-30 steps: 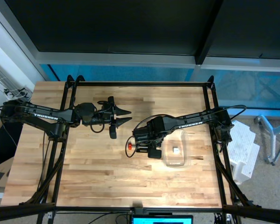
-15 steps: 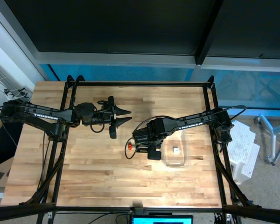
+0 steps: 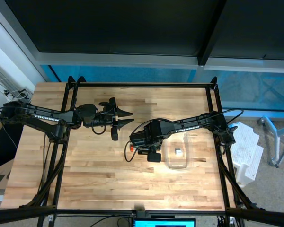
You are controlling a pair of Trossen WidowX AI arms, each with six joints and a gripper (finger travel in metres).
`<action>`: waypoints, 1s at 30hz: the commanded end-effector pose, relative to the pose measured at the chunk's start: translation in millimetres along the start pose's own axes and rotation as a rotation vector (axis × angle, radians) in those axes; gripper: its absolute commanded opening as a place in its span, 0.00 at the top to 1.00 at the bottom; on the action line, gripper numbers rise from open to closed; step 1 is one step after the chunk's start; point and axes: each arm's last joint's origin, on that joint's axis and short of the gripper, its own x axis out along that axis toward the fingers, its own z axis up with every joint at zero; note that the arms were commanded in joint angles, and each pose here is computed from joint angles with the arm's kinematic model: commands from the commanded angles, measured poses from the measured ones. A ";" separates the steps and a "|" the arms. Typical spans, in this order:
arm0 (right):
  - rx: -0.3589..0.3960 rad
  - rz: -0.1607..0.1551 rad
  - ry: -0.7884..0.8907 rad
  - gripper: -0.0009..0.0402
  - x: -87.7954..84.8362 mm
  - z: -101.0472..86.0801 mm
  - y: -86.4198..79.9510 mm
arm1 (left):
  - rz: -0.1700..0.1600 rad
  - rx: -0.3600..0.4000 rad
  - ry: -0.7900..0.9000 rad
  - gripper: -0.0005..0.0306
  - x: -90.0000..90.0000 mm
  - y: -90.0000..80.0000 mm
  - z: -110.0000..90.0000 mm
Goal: Pick the usb-c connector and install on the hub
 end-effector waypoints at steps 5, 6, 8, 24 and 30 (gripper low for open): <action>0.007 0.003 -0.001 0.98 1.1 0.1 0.3 | 0.001 0.002 0.019 0.63 0.0 0.0 -1.8; 0.007 0.002 -0.001 0.98 1.4 0.0 0.5 | 0.001 0.002 0.019 0.63 0.0 0.1 -1.8; 0.007 0.002 0.000 0.98 2.4 0.0 0.6 | 0.001 0.002 0.019 0.63 0.0 0.0 -1.8; 0.007 0.000 0.008 0.98 7.3 -0.4 0.7 | 0.001 0.002 0.019 0.63 0.0 0.0 -1.8; 0.006 0.000 0.010 0.98 7.3 -0.6 0.5 | 0.001 0.002 0.019 0.63 0.0 0.1 -1.8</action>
